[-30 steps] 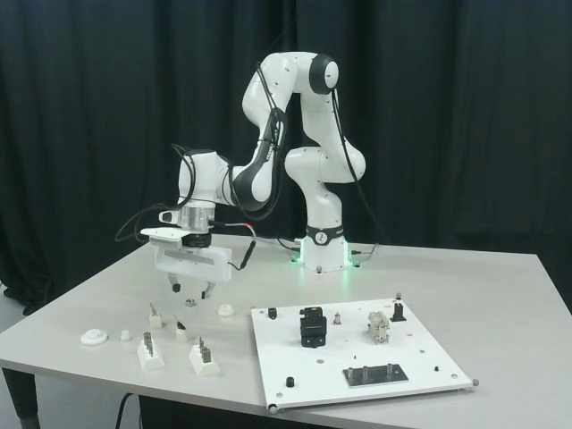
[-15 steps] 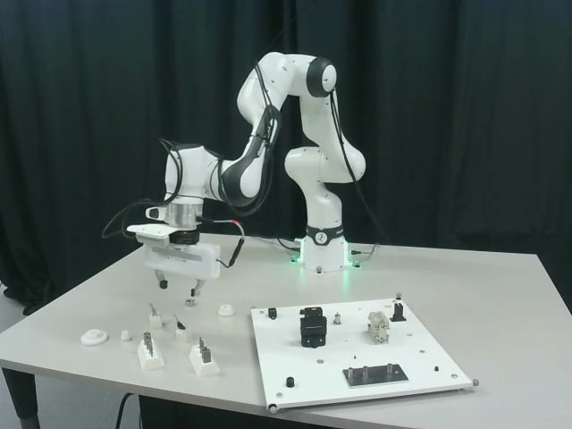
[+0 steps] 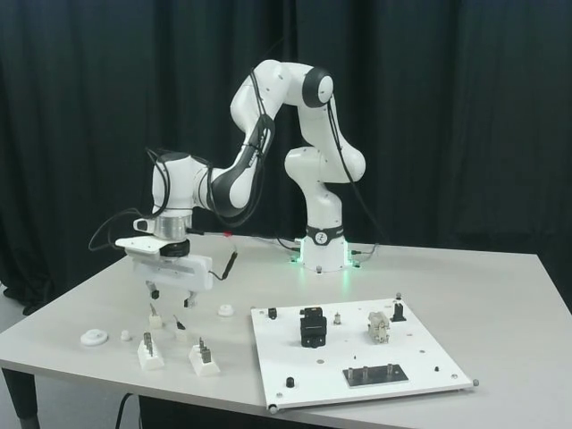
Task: Pick USB.
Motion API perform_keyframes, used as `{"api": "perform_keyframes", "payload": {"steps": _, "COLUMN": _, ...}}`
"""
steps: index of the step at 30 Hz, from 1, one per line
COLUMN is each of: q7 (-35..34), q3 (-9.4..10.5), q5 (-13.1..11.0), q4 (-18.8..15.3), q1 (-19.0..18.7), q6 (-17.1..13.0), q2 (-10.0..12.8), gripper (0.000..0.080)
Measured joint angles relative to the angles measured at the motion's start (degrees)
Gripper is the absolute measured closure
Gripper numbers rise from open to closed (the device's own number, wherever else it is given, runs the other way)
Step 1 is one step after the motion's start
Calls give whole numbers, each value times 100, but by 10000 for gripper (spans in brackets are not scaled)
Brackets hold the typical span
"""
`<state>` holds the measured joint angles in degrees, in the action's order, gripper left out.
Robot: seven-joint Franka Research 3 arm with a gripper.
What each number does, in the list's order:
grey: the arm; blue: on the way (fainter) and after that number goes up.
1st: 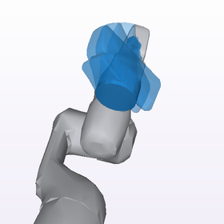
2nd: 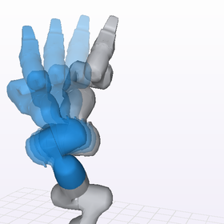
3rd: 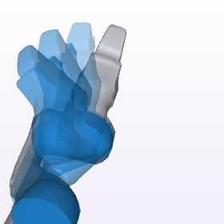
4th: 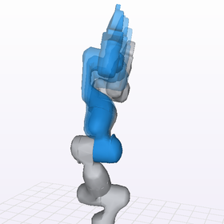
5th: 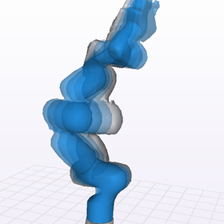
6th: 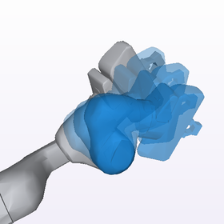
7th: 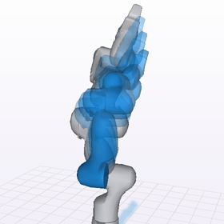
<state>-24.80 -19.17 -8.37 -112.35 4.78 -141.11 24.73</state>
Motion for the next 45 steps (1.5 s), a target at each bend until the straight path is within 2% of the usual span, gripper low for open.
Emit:
{"api": "perform_keyframes", "payload": {"steps": 11, "q7": -20, "q3": -18, "q5": -85, "q4": 67, "q1": 0, "q6": 232, "q2": 141, "gripper": 3}}
{"api": "perform_keyframes", "payload": {"steps": 25, "q7": -19, "q3": -27, "q5": -314, "q4": 45, "q1": 1, "q6": 281, "q2": 291, "gripper": 3}}
{"api": "perform_keyframes", "payload": {"steps": 34, "q7": 17, "q3": -15, "q5": -431, "q4": 25, "q1": -1, "q6": 161, "q2": 367, "gripper": 3}}
{"api": "perform_keyframes", "payload": {"steps": 45, "q7": 188, "q3": 3, "q5": -600, "q4": -31, "q1": -4, "q6": -125, "q2": 441, "gripper": 3}}
